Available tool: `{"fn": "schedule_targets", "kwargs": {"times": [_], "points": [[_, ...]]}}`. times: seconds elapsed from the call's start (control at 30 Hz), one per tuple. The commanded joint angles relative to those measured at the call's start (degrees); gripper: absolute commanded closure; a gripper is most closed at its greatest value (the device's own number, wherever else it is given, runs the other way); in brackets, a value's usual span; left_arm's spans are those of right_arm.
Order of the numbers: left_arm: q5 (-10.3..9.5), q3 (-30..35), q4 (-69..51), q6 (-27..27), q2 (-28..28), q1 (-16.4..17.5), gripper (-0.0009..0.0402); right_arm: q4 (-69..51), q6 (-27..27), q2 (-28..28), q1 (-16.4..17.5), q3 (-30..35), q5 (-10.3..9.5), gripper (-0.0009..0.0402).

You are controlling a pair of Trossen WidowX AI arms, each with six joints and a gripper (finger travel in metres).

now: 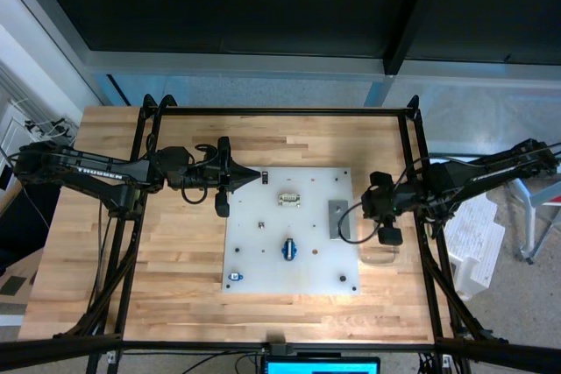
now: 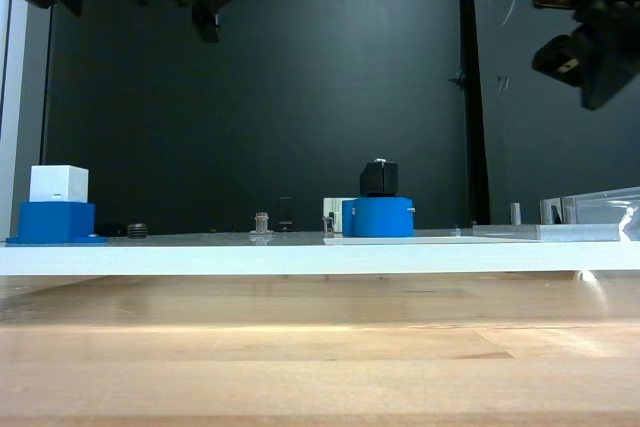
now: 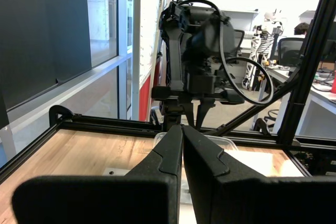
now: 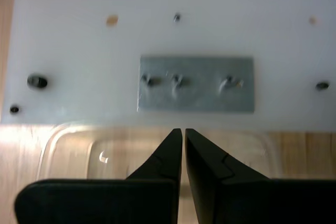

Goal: Pick the 16mm cylinder and install on the taskboard

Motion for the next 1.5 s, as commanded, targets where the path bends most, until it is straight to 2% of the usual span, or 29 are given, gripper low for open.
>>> {"fn": "schedule_targets", "kwargs": {"times": [0.03, 0.2, 0.33, 0.73, 0.93, 1.33, 1.4, 1.5], "points": [[0.0, 0.0, 0.0, 0.0, 0.0, 0.0, 0.0393, -2.9, 3.1, 0.0, 2.7, -0.1, 1.25, 0.0358], [0.0, 0.0, 0.0, 0.0, 0.0, 0.0, 0.0393, -6.7, 6.5, 0.0, 5.5, -0.1, 1.33, 0.0322], [0.0, 0.0, 0.0, 0.0, 0.0, 0.0, 0.0393, -8.3, 8.1, 0.0, 7.4, -0.1, 2.4, 0.0299], [0.0, 0.0, 0.0, 0.0, 0.0, 0.0, 0.0393, -13.5, 9.6, 0.2, 7.9, -0.9, 2.56, 0.0249], [0.0, 0.0, 0.0, 0.0, 0.0, 0.0, 0.0393, -13.2, 10.5, 0.6, 8.2, -3.7, 1.38, 0.0246], [0.0, 0.0, 0.0, 0.0, 0.0, 0.0, 0.0393, -7.3, 10.6, 6.0, 9.2, -7.0, -0.24, 0.0245], [0.0, 0.0, 0.0, 0.0, 0.0, 0.0, 0.0393, -6.3, 10.6, 6.6, 9.3, -7.5, -0.94, 0.0238], [0.0, 0.0, 0.0, 0.0, 0.0, 0.0, 0.0393, -6.2, 11.2, 7.5, 9.4, -7.6, -0.87, 0.0222]]}}
